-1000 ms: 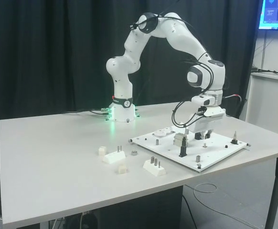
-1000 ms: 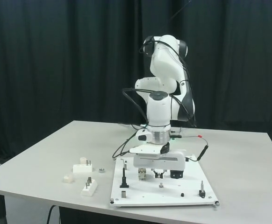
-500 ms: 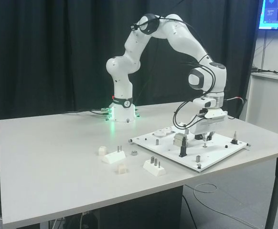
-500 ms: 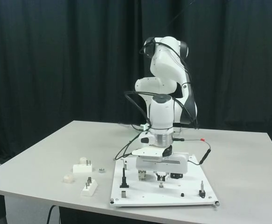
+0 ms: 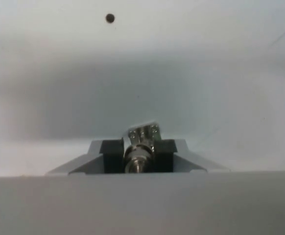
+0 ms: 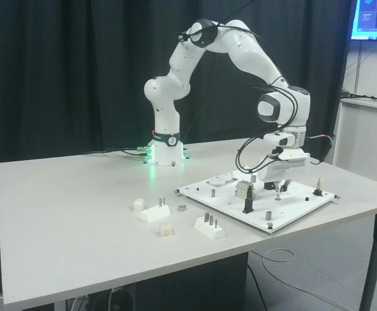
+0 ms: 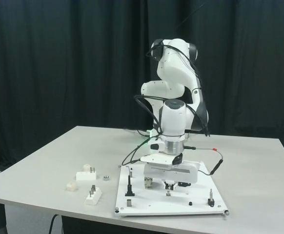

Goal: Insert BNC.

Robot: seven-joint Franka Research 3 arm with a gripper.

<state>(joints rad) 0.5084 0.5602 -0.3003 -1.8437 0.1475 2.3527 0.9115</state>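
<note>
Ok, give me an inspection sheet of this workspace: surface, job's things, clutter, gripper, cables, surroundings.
Surface: grey table, with a white board lying near one edge.
Job's things: BNC connector held between the fingers, low over the board; small fixtures stand on the board, among them a black post.
Clutter: small white blocks with pegs and a small nut on the table beside the board.
Gripper: gripper points down over the board, shut on the connector.
Cables: black cables loop from the wrist; another cable hangs below the table edge.
Surroundings: black curtain, a screen and a white cabinet; green light at the arm's base.
</note>
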